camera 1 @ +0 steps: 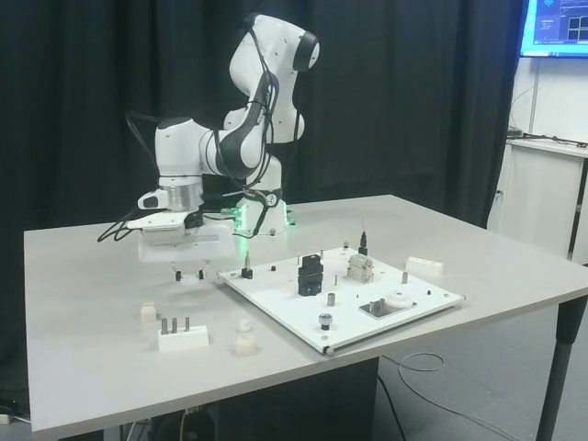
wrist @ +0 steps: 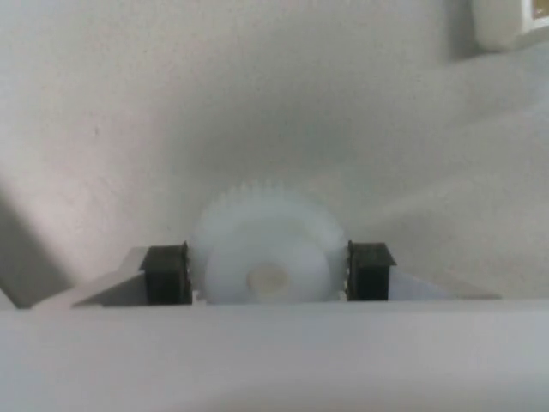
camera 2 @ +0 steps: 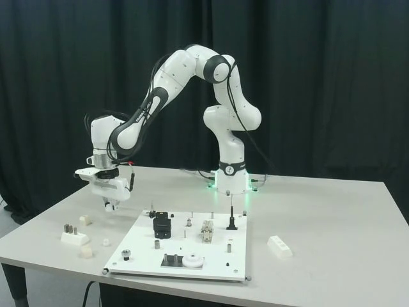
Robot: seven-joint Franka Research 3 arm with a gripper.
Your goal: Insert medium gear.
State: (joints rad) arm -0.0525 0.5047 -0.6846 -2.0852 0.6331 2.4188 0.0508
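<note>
One white medium gear point(wrist: 268, 256) sits pinched between the two black fingers point(wrist: 166, 275) of the gripper point(camera 1: 190, 274), held above the grey table point(camera 1: 83, 303) at nine o'clock of the white board point(camera 1: 276, 294).

Grey desk point(camera 2: 332, 217) carries everything. White assembly board point(camera 2: 211, 259) lies flat near front edge, at 6 o'clock from robot base point(camera 2: 231, 182), which is bolted toward desk's back. Small white block point(camera 2: 279, 246) rests on desk just beside board, at 3 o'clock of it. At 9 o'clock of board: white holder with two dark pegs point(camera 2: 74, 237), plus three small white pieces point(camera 2: 85, 220) point(camera 2: 106, 242) point(camera 2: 86, 252) scattered near it, apart from each other.
</note>
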